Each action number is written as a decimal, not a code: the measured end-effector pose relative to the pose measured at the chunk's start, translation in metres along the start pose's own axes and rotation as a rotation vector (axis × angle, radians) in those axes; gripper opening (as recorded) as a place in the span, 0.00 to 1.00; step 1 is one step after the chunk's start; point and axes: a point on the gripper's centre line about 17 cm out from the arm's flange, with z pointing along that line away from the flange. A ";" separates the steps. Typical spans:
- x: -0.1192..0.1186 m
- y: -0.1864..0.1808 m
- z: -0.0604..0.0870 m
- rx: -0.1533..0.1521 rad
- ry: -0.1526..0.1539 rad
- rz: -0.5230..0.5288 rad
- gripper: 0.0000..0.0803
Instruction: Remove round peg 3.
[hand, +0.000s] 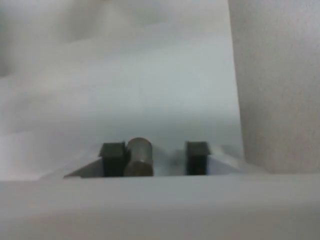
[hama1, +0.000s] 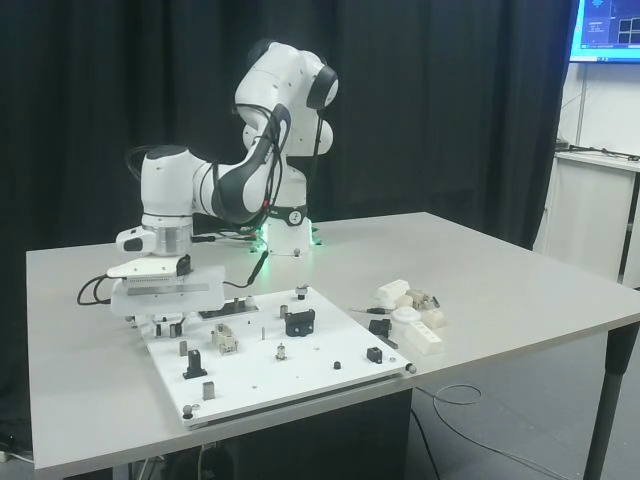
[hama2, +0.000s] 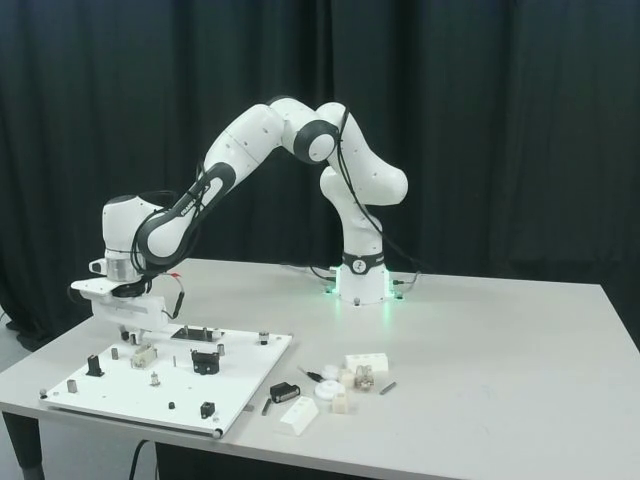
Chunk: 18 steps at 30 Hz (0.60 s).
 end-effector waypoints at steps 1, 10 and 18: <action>0.000 -0.002 0.000 0.004 -0.001 0.000 0.65; 0.002 -0.008 0.001 0.016 -0.004 -0.005 0.13; 0.002 -0.008 -0.007 0.025 -0.003 -0.002 0.13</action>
